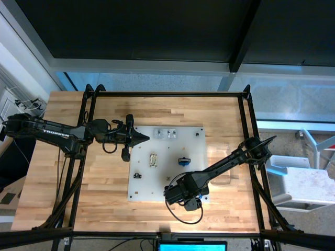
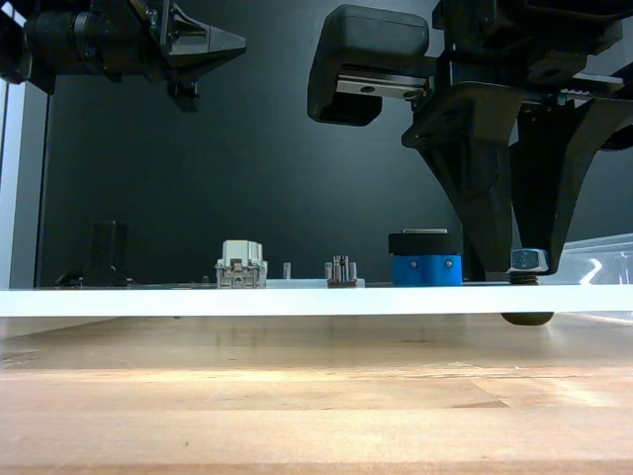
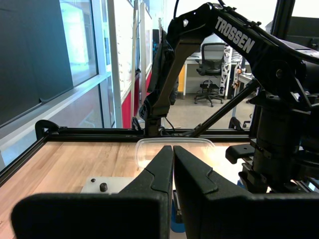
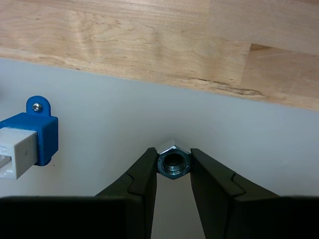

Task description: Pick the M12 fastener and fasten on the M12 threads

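**Threading the nut.** The small silvery hexagonal metal nut (image 4: 173, 163) sits on top of the short black ribbed stud (image 2: 524, 280), near the near right edge of the flat white square board (image 4: 99, 109). In the low view ribs show beneath the nut, so it is judged to be started at most, not run down.

The right gripper (image 4: 173, 173) points down at the board. It is closed to the nut's width, its two tapered black fingertips (image 4: 145, 169) bearing on opposite flats.

The step in hand is judged to be fastening.
- **Alignment:** the bore should be held square over the stud's axis, with light downward pressure and a slow wrist turn.
- **Risks:** tilt risks cross-threading, and a weak grip would let the smooth flats slip.
- **End of travel:** where wrist travel ends, the gripper should release, turn back and re-grip on the flats.

**Materials.**
- The nut is bright and faintly bluish, with crisp edges and a dark bore.
- The fingers are matte black with stepped inner faces.
- The board is smooth and matte.
- Beyond the board lies the pale wooden plank tabletop (image 4: 124, 35), showing visible grain and seams.
- A blue rectangular block with a white insert (image 4: 42, 132) stands on the board, well apart from the nut.

The left gripper (image 3: 173, 159) hangs high over the board's far left edge, its fingers pressed together on nothing.
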You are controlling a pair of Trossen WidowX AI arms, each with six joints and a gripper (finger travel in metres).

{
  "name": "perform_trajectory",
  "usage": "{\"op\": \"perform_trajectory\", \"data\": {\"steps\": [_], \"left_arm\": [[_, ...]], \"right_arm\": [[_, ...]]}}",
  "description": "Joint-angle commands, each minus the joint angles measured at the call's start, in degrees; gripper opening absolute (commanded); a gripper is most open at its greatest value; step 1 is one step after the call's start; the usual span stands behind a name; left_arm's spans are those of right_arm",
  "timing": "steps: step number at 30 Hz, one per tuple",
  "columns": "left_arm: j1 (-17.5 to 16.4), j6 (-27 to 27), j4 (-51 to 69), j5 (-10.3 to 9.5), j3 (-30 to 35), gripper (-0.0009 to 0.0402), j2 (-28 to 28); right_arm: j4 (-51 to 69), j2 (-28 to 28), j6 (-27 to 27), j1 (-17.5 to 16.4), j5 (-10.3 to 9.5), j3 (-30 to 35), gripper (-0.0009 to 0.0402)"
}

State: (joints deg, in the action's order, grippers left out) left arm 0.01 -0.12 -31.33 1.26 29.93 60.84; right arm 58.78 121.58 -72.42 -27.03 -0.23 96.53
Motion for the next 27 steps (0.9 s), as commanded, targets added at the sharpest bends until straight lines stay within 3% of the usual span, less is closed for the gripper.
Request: {"op": "perform_trajectory", "data": {"steps": [1,7,10,14,27], "left_arm": [[0.0,0.0,0.0,0.0,0.0,0.0,0.0],[0.0,0.0,0.0,0.02,0.0,0.0,0.0],[0.0,0.0,0.0,0.0,0.0,0.0,0.0],[0.0,0.0,0.0,0.02,0.0,0.0,0.0],[0.0,0.0,0.0,0.0,0.0,0.0,0.0]], "right_arm": [[-0.7,0.1,0.0,0.0,0.04,-0.7,0.0036],[-1.0,0.1,0.7,0.0,0.04,-0.8,0.0036],[-1.0,0.1,3.8,0.1,-0.04,-0.8,0.0036],[-1.0,0.1,7.0,0.2,-2.03,-0.8,0.0036],[-0.8,0.0,27.8,0.3,-2.34,-0.9,0.0034]]}}
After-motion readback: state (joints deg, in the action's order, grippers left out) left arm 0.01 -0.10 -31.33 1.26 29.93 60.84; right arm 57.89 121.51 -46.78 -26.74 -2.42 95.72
